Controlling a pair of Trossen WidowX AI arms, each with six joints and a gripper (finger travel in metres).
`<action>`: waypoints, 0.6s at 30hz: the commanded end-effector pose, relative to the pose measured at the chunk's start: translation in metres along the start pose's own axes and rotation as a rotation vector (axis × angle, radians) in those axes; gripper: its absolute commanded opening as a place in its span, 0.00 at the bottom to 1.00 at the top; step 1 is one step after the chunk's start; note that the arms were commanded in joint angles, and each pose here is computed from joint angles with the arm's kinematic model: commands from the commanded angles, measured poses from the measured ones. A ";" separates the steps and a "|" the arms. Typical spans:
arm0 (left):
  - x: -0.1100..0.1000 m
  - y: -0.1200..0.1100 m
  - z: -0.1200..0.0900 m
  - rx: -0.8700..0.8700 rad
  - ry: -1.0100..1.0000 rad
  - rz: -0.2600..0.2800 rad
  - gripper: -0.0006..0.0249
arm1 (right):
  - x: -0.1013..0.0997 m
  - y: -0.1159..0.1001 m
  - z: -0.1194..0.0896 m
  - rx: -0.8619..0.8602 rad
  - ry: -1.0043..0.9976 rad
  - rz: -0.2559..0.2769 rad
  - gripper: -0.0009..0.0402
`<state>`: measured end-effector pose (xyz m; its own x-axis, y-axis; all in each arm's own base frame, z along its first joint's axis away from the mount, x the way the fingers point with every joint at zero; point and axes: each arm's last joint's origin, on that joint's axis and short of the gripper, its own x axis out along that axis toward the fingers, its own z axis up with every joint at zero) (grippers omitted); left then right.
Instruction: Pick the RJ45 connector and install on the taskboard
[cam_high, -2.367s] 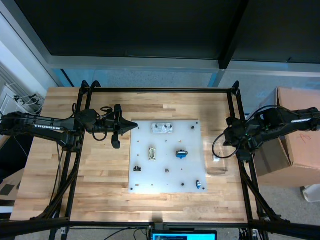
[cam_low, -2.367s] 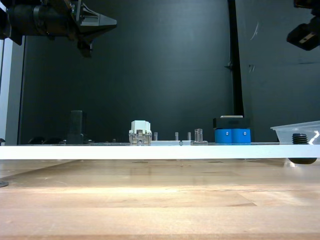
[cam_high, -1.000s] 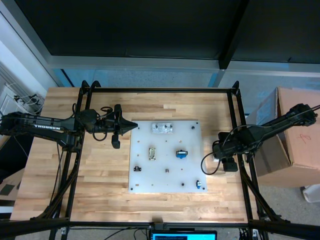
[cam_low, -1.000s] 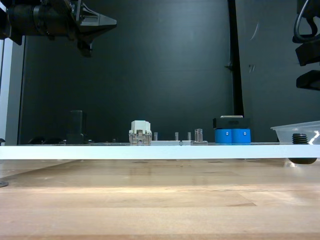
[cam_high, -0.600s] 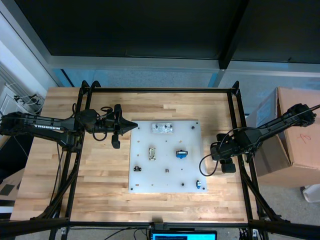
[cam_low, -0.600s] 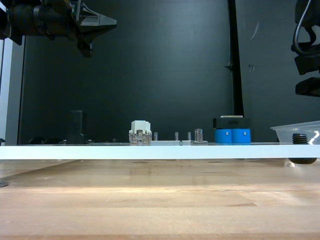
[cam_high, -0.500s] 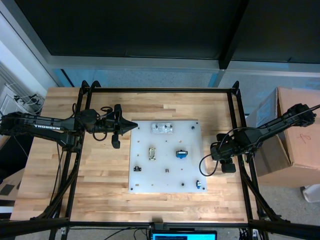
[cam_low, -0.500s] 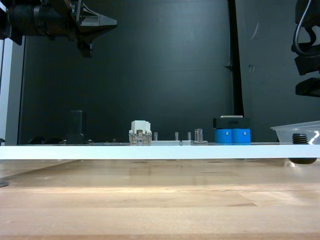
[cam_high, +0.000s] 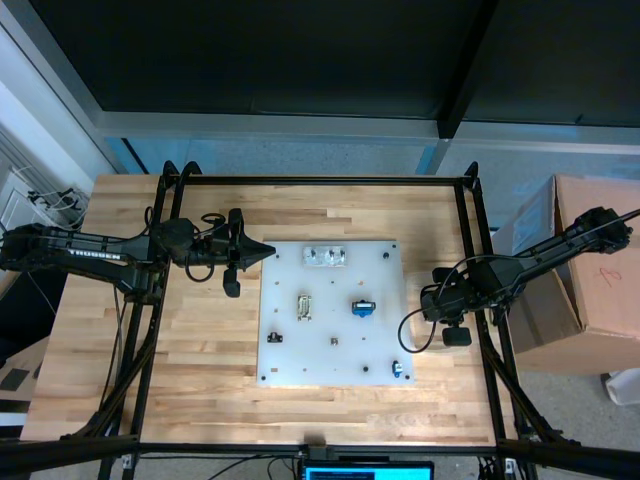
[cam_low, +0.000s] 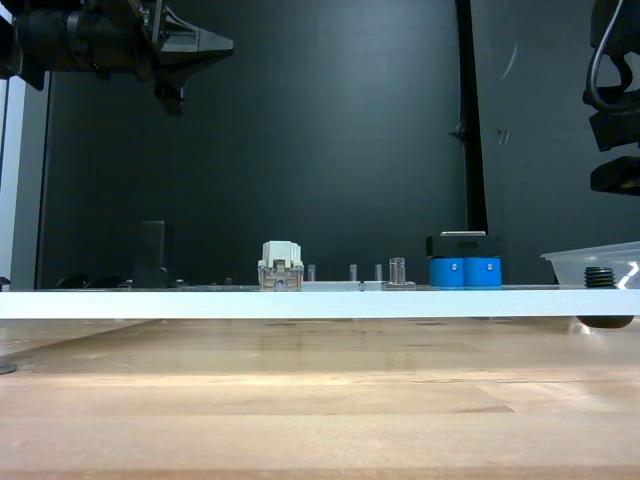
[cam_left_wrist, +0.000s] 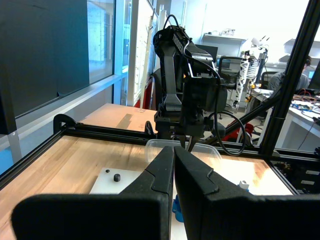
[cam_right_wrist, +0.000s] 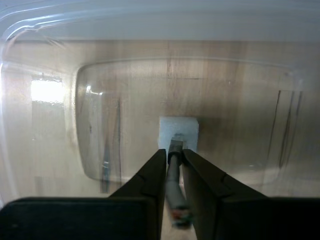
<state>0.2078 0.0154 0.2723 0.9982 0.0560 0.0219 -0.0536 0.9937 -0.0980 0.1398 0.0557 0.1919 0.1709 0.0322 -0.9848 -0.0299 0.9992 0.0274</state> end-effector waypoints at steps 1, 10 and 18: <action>0.000 0.000 0.000 0.000 0.000 0.000 0.02 | 0.000 0.000 0.000 0.003 -0.001 0.001 0.03; 0.000 0.000 0.000 0.000 0.000 0.000 0.02 | -0.002 0.000 0.001 0.003 0.000 0.000 0.02; 0.000 0.000 0.000 0.000 0.000 0.000 0.02 | -0.015 0.001 0.005 0.003 -0.003 0.002 0.02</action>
<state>0.2078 0.0154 0.2723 0.9982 0.0560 0.0219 -0.0536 0.9937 -0.0984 0.1411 0.0563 0.2047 0.1711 0.0327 -0.9847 -0.0274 0.9992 0.0284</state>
